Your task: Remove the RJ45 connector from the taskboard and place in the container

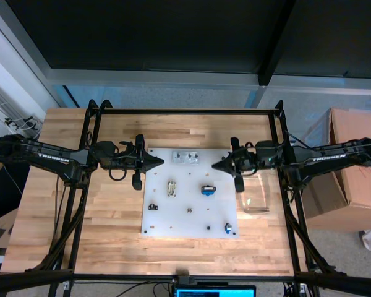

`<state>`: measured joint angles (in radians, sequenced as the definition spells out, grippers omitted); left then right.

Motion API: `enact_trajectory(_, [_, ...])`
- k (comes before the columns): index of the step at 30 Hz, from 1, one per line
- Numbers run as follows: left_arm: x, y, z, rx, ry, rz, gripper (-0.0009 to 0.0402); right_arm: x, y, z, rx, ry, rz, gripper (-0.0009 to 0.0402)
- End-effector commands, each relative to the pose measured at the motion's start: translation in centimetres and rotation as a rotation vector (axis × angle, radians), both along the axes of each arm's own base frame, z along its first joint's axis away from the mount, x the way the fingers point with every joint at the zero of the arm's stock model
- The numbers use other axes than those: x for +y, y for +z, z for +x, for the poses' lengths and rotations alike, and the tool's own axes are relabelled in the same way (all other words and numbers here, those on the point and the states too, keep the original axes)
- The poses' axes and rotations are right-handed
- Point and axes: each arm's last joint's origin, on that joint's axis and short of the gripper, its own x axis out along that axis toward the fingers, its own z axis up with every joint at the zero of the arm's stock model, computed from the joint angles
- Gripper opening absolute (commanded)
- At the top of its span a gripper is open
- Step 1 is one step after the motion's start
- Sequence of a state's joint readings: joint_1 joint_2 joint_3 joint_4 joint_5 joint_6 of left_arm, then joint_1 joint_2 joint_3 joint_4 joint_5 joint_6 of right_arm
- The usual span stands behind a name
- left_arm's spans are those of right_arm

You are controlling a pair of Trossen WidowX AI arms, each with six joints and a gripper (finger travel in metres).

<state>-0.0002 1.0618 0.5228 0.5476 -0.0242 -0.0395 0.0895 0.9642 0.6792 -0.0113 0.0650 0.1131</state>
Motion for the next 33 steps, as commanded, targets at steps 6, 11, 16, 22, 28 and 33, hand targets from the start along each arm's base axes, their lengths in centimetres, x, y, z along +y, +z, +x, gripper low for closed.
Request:
enact_trajectory(6, [0.0, 0.0, 0.0, 0.0, 0.0, 0.0, 0.0, 4.4, 0.7, -0.9, 0.29, 0.037, -0.022, 0.0])
enact_trajectory(11, [0.0, 0.0, 0.0, 0.0, 0.0, 0.0, 0.0, 7.0, 1.2, -1.4, 0.429, 0.066, -0.031, 0.0])
enact_trajectory(16, [0.0, 0.0, 0.0, 0.0, 0.0, 0.0, 0.0, 9.3, 1.9, -1.5, 0.576, 0.092, -0.042, 0.0])
enact_trajectory(22, [0.0, 0.0, 0.0, 0.0, 0.0, 0.0, 0.0, 11.4, 1.9, -1.0, 0.726, 0.083, -0.058, 0.0])
enact_trajectory(28, [0.0, 0.0, 0.0, 0.0, 0.0, 0.0, 0.0, 12.8, 1.1, 0.3, 0.835, 0.07, -0.048, 0.0031])
enact_trajectory(33, [0.0, 0.0, 0.0, 0.0, 0.0, 0.0, 0.0, 13.4, -0.2, 1.0, 0.892, 0.058, -0.038, 0.01])
